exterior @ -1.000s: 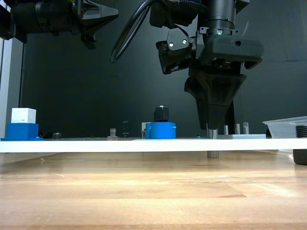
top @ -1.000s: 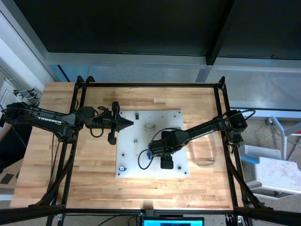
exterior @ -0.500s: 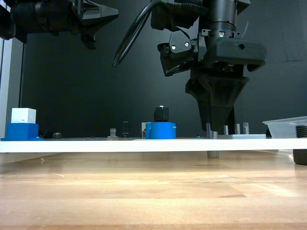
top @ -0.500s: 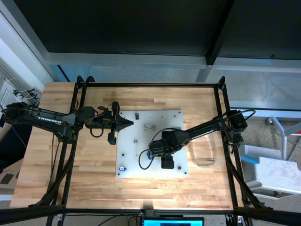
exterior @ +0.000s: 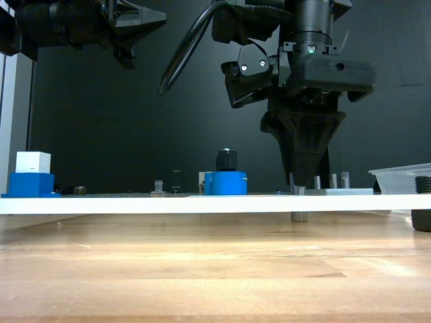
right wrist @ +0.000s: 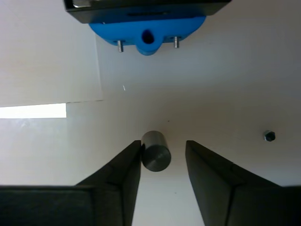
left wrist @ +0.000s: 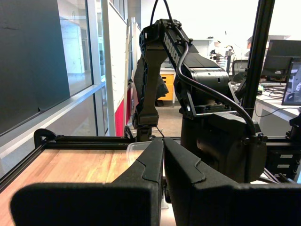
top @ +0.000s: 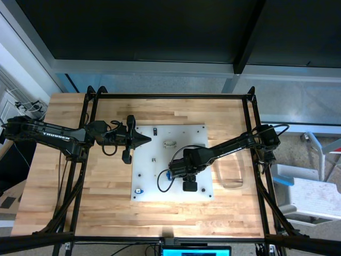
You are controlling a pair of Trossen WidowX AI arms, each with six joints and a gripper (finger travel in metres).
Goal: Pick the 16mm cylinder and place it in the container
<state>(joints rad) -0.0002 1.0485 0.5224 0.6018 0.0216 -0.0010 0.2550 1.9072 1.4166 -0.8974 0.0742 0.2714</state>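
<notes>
The 16mm cylinder (right wrist: 155,151), short and silvery-grey, stands upright on the white task board (top: 154,181). My right gripper (right wrist: 163,146) is open, with one finger on each side of the cylinder; one fingertip (right wrist: 134,153) is very close to it. In the low view the right gripper (exterior: 304,182) points straight down with its tips just above the board. From above, the right gripper (top: 189,184) hides the cylinder. The container (top: 228,172), a clear tray, lies on the wood right of the board. My left gripper (top: 146,140) is shut and hangs high at the board's left edge.
A blue fixture (right wrist: 146,30) is mounted on the board just beyond the cylinder, and a small screw (right wrist: 269,136) sits off to one side. In the low view a blue block with a white cube (exterior: 31,176), a blue round holder (exterior: 225,183) and thin pegs (exterior: 332,180) stand on the board.
The right gripper has shifted slightly sideways and risen a little over the last second, then held still. The left arm has not moved.
</notes>
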